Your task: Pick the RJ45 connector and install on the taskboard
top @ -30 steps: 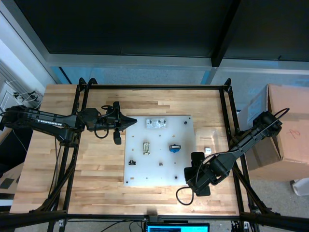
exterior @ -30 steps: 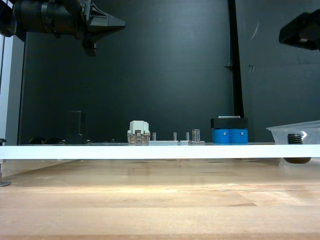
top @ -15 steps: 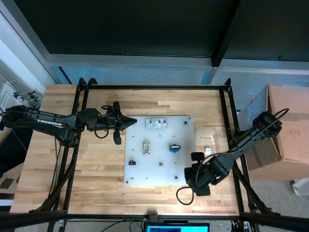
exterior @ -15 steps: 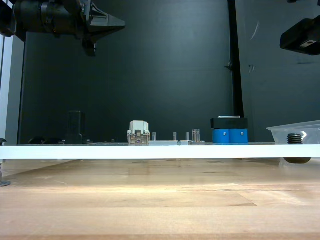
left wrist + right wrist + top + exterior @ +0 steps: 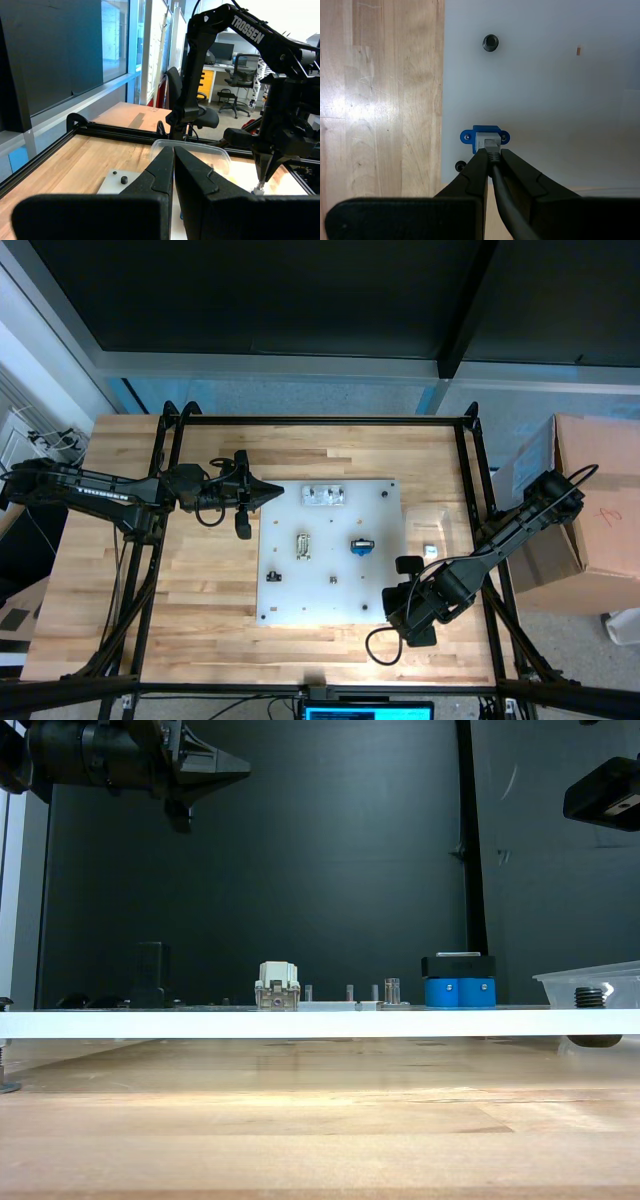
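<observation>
My right gripper [image 5: 492, 151] is shut on a black cable just behind its grey RJ45 connector [image 5: 492, 145], which sticks out past the fingertips. It hangs well above the white taskboard [image 5: 545, 90], clear of its seat, and lines up in the right wrist view with the blue RJ45 seat [image 5: 483, 136]. Seen from above, the right gripper [image 5: 408, 566] is over the board's near right part, close to the blue seat [image 5: 361, 546]. My left gripper [image 5: 272, 490] is shut, with nothing in it, and hovers high at the board's left edge [image 5: 235, 762].
A clear plastic tray [image 5: 432, 530] with a small white part sits right of the board. The board carries a pale connector block [image 5: 303, 545] and a metal fitting [image 5: 325, 497]. A black frame rings the table. A cardboard box [image 5: 600, 510] stands at the right.
The right gripper's fingers have closed inward, from spread apart to nearly together. The right arm shifted only slightly. The left arm has not moved.
</observation>
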### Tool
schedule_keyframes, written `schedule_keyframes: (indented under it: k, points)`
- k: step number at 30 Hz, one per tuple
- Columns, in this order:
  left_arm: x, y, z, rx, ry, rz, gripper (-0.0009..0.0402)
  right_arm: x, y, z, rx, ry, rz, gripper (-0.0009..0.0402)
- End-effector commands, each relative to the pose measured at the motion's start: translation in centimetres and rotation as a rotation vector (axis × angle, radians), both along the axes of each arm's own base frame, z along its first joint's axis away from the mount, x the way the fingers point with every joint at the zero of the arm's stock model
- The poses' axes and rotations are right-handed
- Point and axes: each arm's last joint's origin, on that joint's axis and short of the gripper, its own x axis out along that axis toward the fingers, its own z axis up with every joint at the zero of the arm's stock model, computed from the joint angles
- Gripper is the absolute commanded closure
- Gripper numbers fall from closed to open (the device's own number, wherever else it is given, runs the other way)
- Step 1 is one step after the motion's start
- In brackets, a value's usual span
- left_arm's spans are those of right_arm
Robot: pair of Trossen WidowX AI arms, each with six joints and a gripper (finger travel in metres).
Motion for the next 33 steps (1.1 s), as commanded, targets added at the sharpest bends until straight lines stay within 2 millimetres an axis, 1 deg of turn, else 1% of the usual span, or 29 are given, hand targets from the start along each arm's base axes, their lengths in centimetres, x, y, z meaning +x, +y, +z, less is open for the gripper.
schedule_keyframes:
  k: [1, 5, 11, 14, 23, 27, 33]
  points:
    - [0.0, 0.0, 0.0, 0.000, 0.000, 0.000, 0.0393, 0.0, 0.0, -0.1, -0.005, 0.000, -0.002, 0.0394]
    - [0.0, 0.0, 0.0, 0.000, 0.000, 0.000, 0.0393, -0.1, 0.0, -0.4, 0.000, -0.004, -0.005, 0.0394]
    - [0.0, 0.0, 0.0, 0.000, 0.000, 0.000, 0.0393, 0.0, 0.2, -2.2, 0.001, 0.011, -0.010, 0.0393]
    - [0.0, 0.0, 0.0, 0.000, 0.000, 0.000, 0.0393, -0.1, 0.2, -2.7, -0.004, 0.017, -0.010, 0.0393]
    - [0.0, 0.0, 0.0, 0.000, 0.000, 0.000, 0.0393, -0.3, 0.1, -2.1, 0.009, 0.006, -0.018, 0.0391]
    - [0.0, 0.0, 0.0, 0.000, 0.000, 0.000, 0.0393, -0.4, 0.0, -1.8, 0.023, -0.006, -0.017, 0.0373]
    - [0.0, 0.0, 0.0, 0.000, 0.000, 0.000, 0.0393, -0.3, 0.1, -1.2, 0.034, -0.015, -0.017, 0.0318]
